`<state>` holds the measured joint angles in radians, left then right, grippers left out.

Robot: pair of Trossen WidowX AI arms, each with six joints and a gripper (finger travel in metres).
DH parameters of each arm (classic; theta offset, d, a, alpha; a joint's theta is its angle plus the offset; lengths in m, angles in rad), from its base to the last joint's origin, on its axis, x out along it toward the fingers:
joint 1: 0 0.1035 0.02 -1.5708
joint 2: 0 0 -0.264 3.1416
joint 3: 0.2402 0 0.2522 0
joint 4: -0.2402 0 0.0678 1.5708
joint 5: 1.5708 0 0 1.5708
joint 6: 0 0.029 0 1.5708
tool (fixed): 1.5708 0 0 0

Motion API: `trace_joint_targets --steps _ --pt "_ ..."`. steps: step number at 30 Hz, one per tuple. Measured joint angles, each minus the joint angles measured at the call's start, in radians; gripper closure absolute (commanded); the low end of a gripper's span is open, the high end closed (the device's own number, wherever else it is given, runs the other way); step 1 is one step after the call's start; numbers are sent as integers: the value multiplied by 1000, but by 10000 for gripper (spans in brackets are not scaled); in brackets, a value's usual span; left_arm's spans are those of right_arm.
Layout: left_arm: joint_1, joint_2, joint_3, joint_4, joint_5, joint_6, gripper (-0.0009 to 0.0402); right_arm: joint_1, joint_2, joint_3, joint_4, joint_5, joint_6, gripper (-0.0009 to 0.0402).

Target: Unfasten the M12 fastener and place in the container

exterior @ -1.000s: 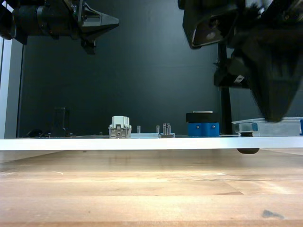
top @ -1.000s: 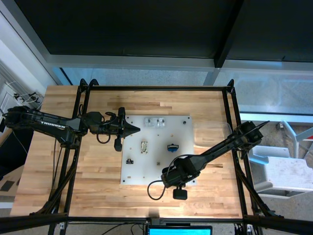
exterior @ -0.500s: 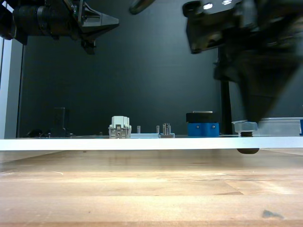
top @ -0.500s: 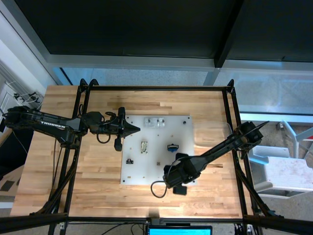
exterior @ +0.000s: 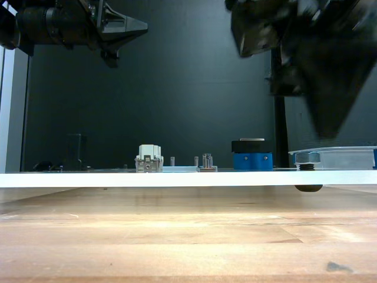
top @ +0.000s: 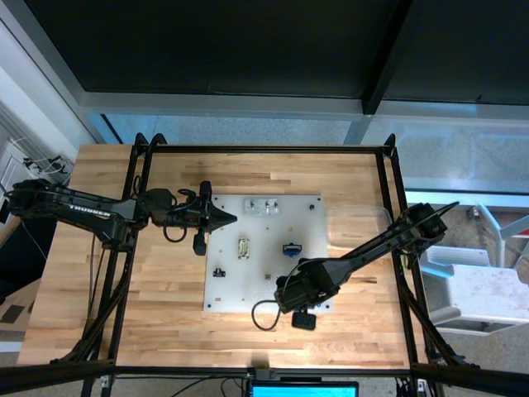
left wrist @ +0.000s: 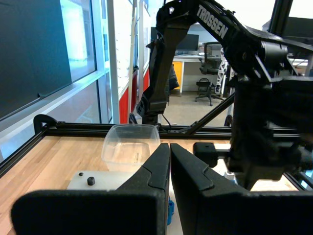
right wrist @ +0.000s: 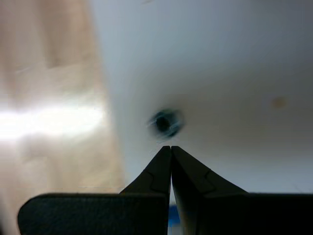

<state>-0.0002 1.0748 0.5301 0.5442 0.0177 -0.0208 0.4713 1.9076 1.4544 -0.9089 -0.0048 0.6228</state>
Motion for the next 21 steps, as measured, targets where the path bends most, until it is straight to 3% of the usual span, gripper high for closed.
trace_joint_targets --steps 4,21 --pt "0 0 0 0 0 0 393 0 -2 42 3 -43 -1 393" --pt "0 0 0 -20 0 0 393 6 69 50 31 -49 -21 393"
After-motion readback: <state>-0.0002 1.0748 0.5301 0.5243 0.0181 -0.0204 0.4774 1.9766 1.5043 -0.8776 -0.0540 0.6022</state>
